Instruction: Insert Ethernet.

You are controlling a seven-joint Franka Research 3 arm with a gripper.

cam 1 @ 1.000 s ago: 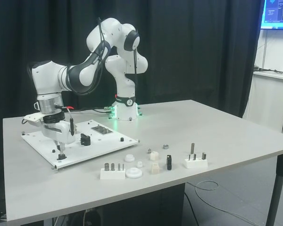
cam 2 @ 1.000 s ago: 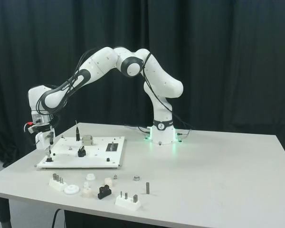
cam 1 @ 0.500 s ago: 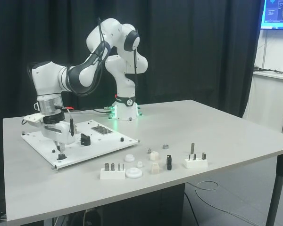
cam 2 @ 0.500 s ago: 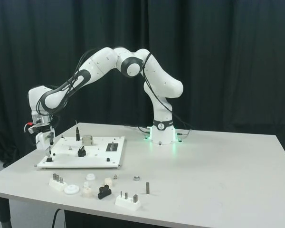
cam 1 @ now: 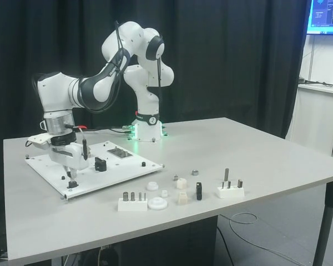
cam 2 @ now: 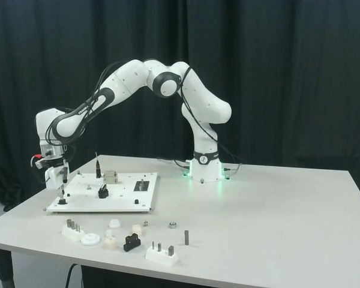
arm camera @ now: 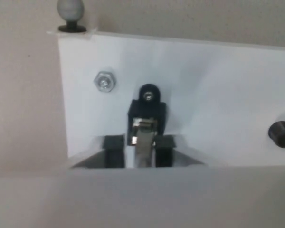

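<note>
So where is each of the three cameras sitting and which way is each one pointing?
Wrist view: on the arm's wrist, looking down past the tool at the black socket block on the flat white assembly board.
First room view: off the table's front corner; whole white arm shows.
Second room view: facing the table's long edge; whole arm shows.
Both room views share board, arm, loose parts.

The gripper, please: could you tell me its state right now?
Gripper: shut on the Ethernet plug, right above the black socket on the white board.
</note>
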